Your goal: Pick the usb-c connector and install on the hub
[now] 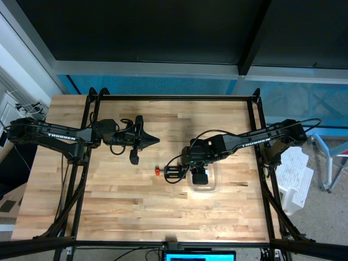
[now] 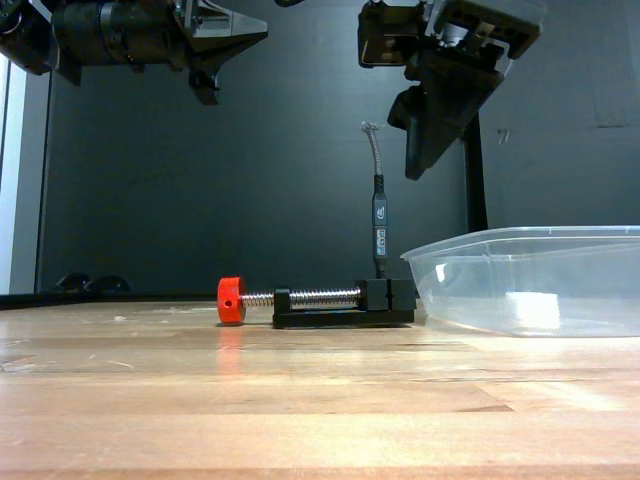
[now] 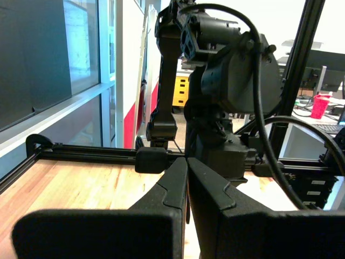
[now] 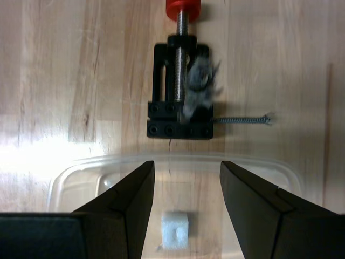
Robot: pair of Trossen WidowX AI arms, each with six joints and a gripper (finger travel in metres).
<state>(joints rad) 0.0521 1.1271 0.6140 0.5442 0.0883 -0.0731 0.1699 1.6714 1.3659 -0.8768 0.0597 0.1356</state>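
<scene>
Worktop [image 1: 136, 217] from above: the left gripper [image 1: 156, 140] hangs over the left half, well apart from everything else. The right gripper [image 1: 200, 176] hangs over a clear tub [image 1: 217, 187]. A small vise [image 1: 174, 173] with a red knob [image 1: 158, 171] sits just beside the tub.

Level view: both grippers are high above the wood. A slim black piece stands upright in the vise with a braided tail on top; we judge it to be the hub [image 2: 380, 225]. A small white block lies free on the tub's floor. We take it for the usb-c connector [image 2: 533, 310], though its detail is too small to confirm. It is clear of the hub and in neither gripper.

Left wrist view: jaws pressed together with nothing between them. The other arm's body shows ahead.

Right wrist view: jaws spread wide and empty, pointing straight down into the tub. The white block lies below the gap between them, on the side away from the vise. The upright piece is blurred here.

Handling, our judgement: the connector looks light, stiff and smooth-sided, so it is likely to skate on the slick tub floor if nudged. We would come straight down from above, since the tub wall rules out a sideways approach. We would pinch it across two flat opposite faces about mid-height, firmly but not hard, leaving the mating end free.
</scene>
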